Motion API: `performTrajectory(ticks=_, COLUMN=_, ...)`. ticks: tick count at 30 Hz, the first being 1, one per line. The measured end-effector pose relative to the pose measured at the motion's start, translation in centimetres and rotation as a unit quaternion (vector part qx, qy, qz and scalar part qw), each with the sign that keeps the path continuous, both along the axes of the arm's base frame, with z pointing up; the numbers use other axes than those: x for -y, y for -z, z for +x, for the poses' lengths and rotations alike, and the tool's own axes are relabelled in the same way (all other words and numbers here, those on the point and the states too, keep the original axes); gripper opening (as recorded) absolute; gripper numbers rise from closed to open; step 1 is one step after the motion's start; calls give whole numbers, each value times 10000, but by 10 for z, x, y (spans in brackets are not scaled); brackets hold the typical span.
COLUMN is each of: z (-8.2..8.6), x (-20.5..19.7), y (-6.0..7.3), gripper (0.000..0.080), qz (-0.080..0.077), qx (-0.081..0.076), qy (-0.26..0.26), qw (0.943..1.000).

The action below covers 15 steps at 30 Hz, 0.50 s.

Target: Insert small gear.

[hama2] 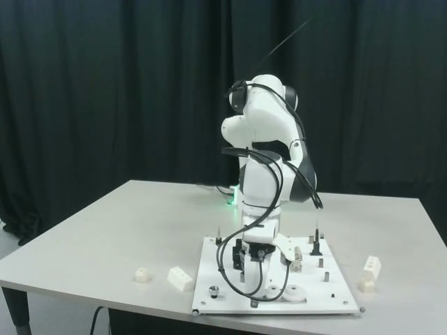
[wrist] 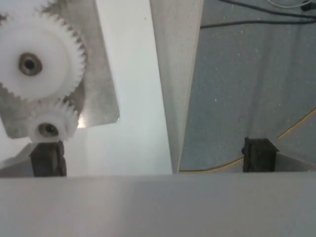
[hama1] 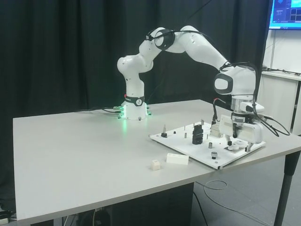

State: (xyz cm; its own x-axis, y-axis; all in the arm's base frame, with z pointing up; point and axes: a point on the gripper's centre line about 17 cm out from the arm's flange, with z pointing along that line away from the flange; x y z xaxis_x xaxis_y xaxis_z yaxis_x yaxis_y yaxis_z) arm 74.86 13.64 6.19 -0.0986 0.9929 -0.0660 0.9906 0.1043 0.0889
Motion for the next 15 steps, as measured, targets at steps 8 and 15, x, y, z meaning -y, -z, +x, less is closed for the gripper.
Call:
performTrajectory(ticks=8, z=0, x=1, y=0, gripper=800, qz=-39, qx=2, qy=-31, qw=10000)
performTrajectory(ticks=15, z=0, x=2, y=2, gripper=800, qz=-88, qx=-6, qy=-67, qw=9999)
